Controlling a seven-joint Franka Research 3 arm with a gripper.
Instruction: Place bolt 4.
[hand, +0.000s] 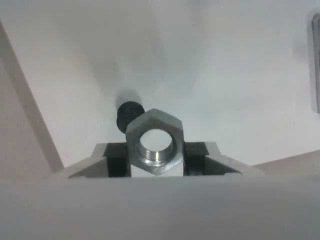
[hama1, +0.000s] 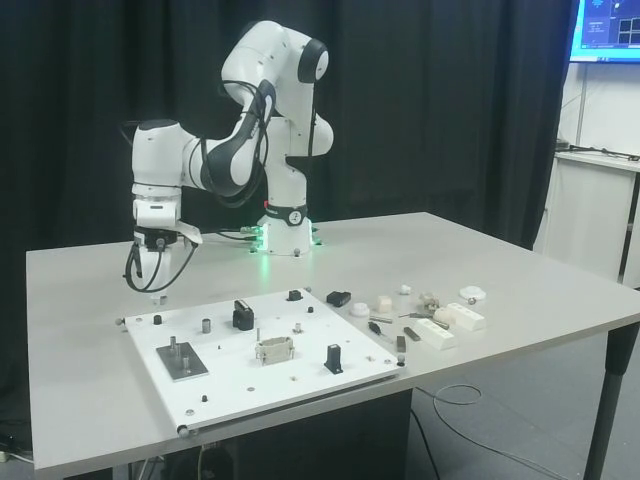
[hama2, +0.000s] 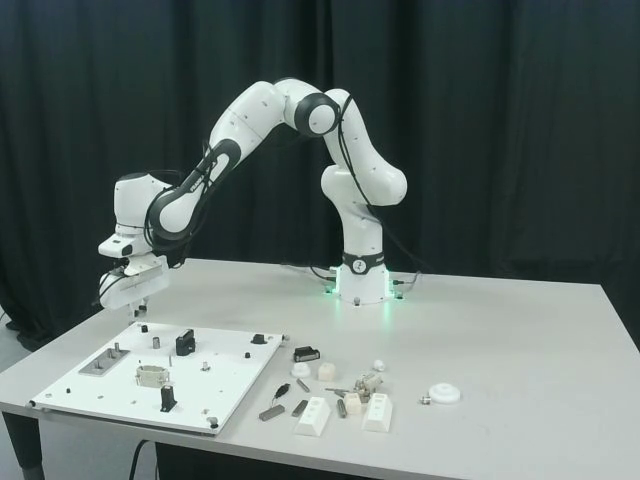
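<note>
Item: bolt (hand: 154, 146), small, stiff metal, light, slippery. We are clamping its hexagonal head between the end effector (hand: 155, 162) fingers, hovering above the white board (hama1: 262, 352) corner peg (hand: 128, 116).

The arm (hama2: 300, 130) is white with black joints, the board (hama1: 262, 352) white, the table (hama1: 480, 260) grey, the curtain (hama2: 500, 100) black, the nut (hand: 155, 142) grey, and the base light (hama2: 335, 293) green.
</note>
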